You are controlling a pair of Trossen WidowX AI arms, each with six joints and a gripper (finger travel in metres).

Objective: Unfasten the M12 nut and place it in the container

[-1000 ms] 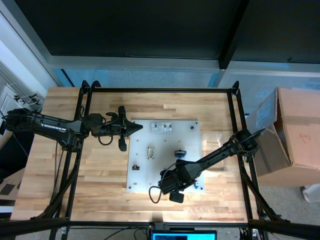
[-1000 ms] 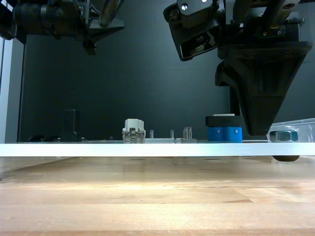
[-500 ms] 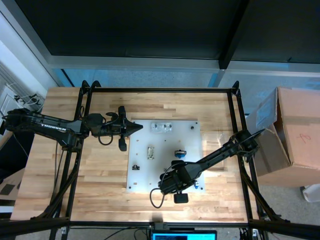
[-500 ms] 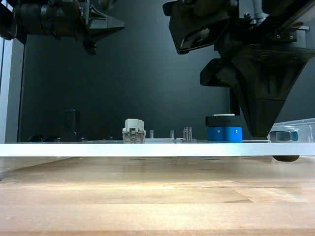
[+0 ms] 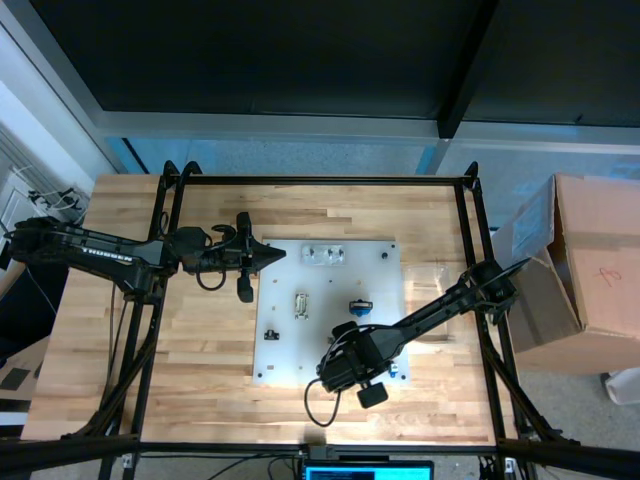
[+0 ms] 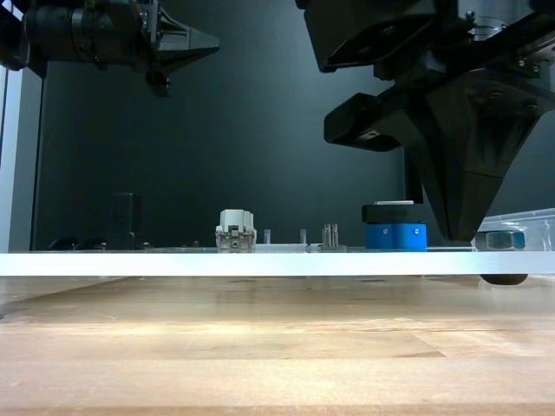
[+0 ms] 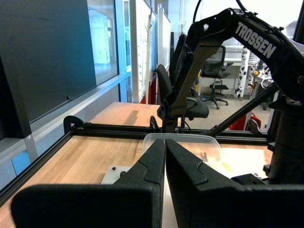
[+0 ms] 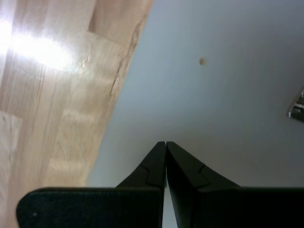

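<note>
Right end effector [image 6: 460, 234], together and empty, stands just beside the nut [image 6: 500, 239], apparently on its stud, so a twist would likely miss. Left end effector [image 5: 278, 255] – also together – hovers at the board's [image 5: 275, 290] left edge

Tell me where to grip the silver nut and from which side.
Grip the nut across two opposite flats, coming down from above: it sits low and level at the board's near right edge, apparently on its stud. The right gripper, shut, stands beside it; the left gripper, shut, hangs at the board's far left.
</note>
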